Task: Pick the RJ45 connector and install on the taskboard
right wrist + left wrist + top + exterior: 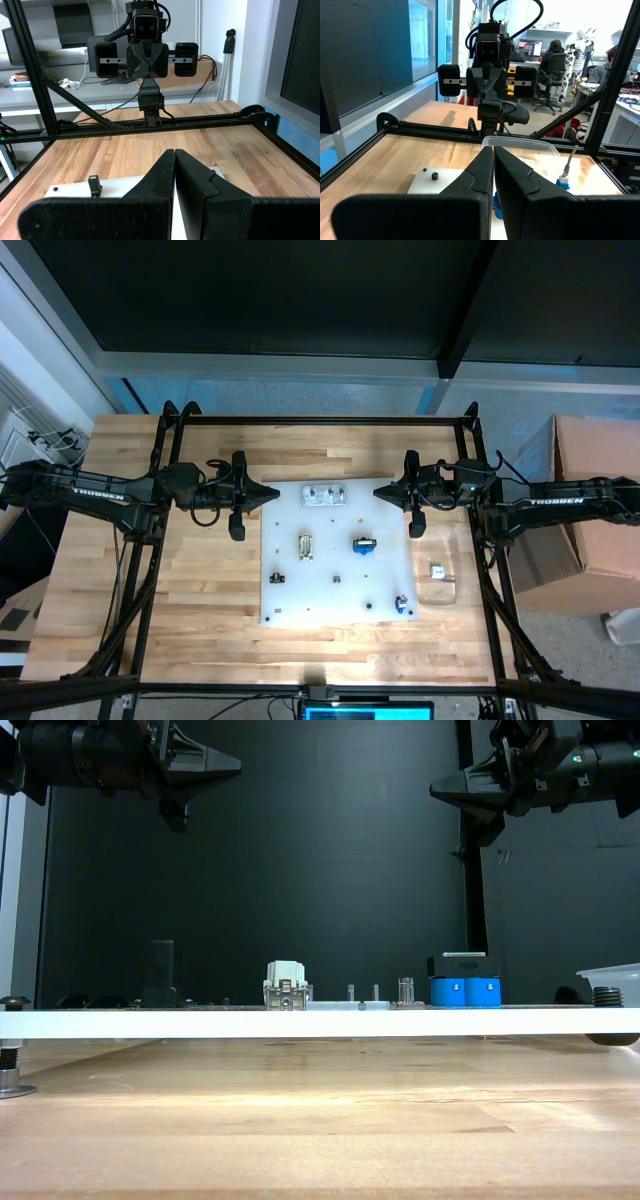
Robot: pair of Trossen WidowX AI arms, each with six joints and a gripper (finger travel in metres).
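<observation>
The RJ45 connector (564,175) stands upright in the small blue jack (562,185), its grey cable rising off it; how far in it sits I cannot tell. In the high view a grey piece covers the jack (402,604) at the white board's (300,590) near right corner. The white block (437,570) lies bare in the clear tray (455,592). My left gripper (275,496) hovers high over the board's far left edge, shut and holding nothing. My right gripper (377,492) hovers high over the far right edge, also shut and holding nothing.
A blue part (363,545), a pale socket (305,546) and a metal fixture (325,496) stand on the board. A black frame (320,421) runs around the table. A cardboard box (590,510) stands off the right side.
</observation>
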